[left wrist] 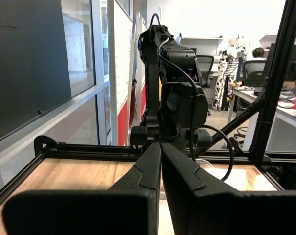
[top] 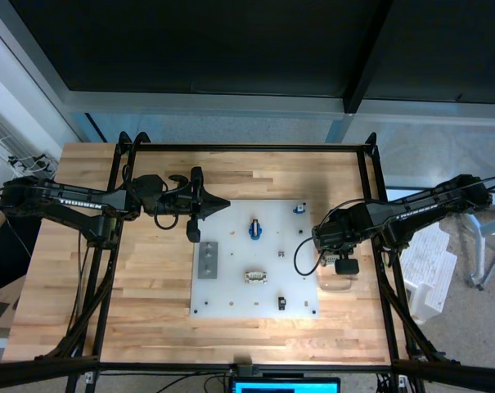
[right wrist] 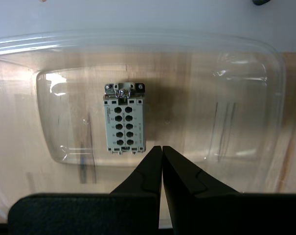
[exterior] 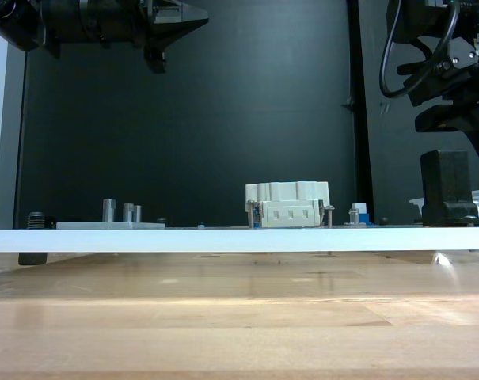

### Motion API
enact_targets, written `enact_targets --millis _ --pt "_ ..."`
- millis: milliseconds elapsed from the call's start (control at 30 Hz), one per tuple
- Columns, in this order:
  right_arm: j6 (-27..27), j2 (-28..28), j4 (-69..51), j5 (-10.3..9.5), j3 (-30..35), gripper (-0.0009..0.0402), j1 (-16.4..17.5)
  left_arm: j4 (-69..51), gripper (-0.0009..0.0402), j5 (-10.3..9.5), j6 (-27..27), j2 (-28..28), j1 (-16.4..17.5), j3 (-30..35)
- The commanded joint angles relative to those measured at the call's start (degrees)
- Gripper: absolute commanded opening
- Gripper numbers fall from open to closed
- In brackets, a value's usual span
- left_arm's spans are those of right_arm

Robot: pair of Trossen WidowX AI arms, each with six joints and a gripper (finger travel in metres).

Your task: Pick the HAN10E connector and install on the hub

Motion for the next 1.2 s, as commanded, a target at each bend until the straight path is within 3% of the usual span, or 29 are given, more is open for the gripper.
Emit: enact_targets --millis 33,733,900,1200 --pt "0.0 0.0 1.9 -1.38 -1.1 0.0 0.2 0.0 0.0 0.0 0.0 0.0 0.0 0.0" --pt "0.6 0.0 8.9 -1.4 -9.3 0.0007 1.0 0.0 0.0 0.0 0.0 0.0 0.0 0.0" --pt "0.5 0.0 10.1 -2.56 -9.8 0.0058 1.2 0.0 0.0 0.0 0.0 0.0 0.0 0.0" --pt "1.7 0.0 11.2 -3.17 -9.8 0.0204 1.4 0.0 0.0 0.0 0.0 0.0 0.0 0.0"
